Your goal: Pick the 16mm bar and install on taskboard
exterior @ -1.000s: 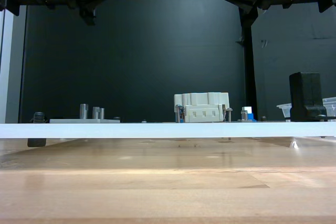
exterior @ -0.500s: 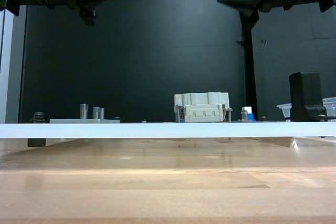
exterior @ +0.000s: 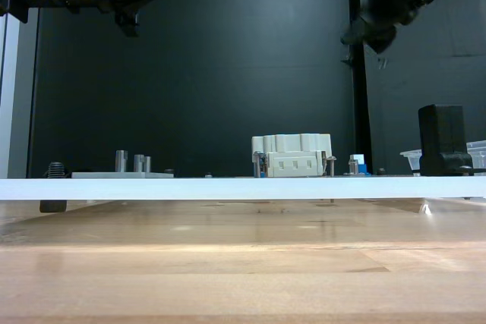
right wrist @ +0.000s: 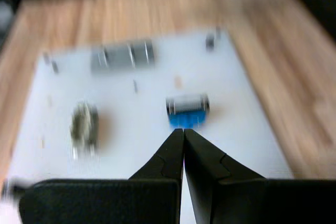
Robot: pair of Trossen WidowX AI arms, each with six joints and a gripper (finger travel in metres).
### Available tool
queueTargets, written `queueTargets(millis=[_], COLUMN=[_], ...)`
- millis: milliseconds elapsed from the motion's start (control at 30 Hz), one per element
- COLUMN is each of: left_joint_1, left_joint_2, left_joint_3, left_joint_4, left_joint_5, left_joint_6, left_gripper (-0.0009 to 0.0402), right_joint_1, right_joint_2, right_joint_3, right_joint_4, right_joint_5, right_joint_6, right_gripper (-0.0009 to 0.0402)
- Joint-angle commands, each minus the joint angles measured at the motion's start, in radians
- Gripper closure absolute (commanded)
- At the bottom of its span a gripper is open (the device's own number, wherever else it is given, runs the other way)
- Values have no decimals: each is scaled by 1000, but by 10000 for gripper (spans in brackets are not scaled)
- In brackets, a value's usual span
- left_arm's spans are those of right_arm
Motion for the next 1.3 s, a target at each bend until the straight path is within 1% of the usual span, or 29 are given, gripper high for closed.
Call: queueTargets(millis=[33,233,567,833,1300], left_joint_1=[0,0,0,0,0], left_joint_2=[0,0,0,0,0], left_joint_3=[0,0,0,0,0], left_joint_4=[0,0,0,0,0], left_joint_5=[0,0,0,0,0], left_joint_6=[0,0,0,0,0], left_gripper=[393,393,393,393,393], right_joint_1=[2,17,45,92,167], right_joint_2=[39,79,125,125,125], right_joint_3=[57,114,129,129,129], right_joint_4=[-150,-287,-480,-597,-725], right_joint_5=[-13,-14,-13,-13,-12], right_joint_6=[16,35,56,98,148], right_gripper=[393,393,393,393,393])
